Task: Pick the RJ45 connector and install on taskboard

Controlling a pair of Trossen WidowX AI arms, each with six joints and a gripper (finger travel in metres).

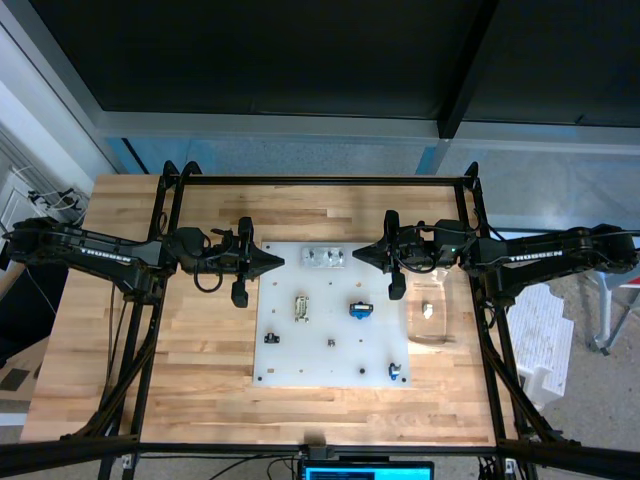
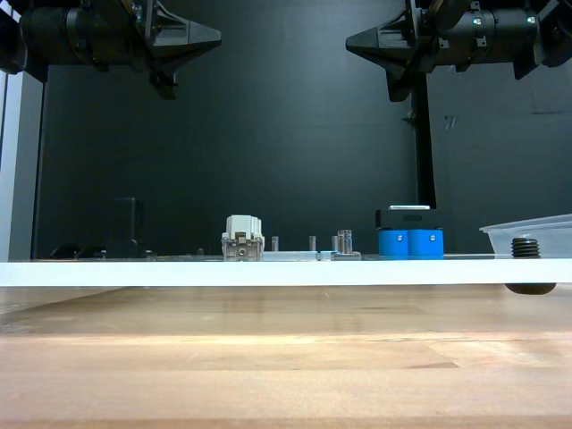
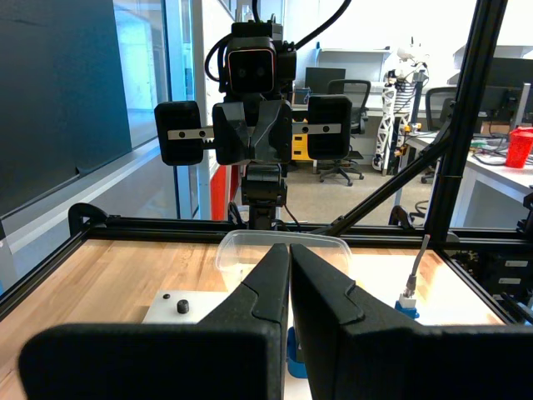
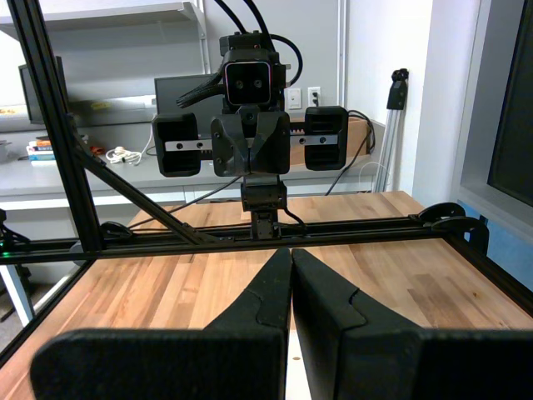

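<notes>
Cable [image 3: 419, 254] tension could tug the connector [image 3: 407, 293] from the blue jack [image 3: 405, 311] while left gripper [image 1: 276, 262] and right gripper [image 1: 360, 255] hang closed, empty, over the far edge of the board [image 1: 300, 370].

black left hand [image 1: 279, 262], black right hand [image 1: 358, 255]; white board [image 1: 300, 365], blue jack [image 1: 396, 373], pale wood-grain table [image 1: 150, 330], clear tray [image 1: 441, 337].

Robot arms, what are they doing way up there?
Nothing is being held right now. The left gripper and right gripper both hang shut, high above the white board. The connector stands plugged in the blue jack, its cable sticking up. The white block sits in the clear tray.
</notes>
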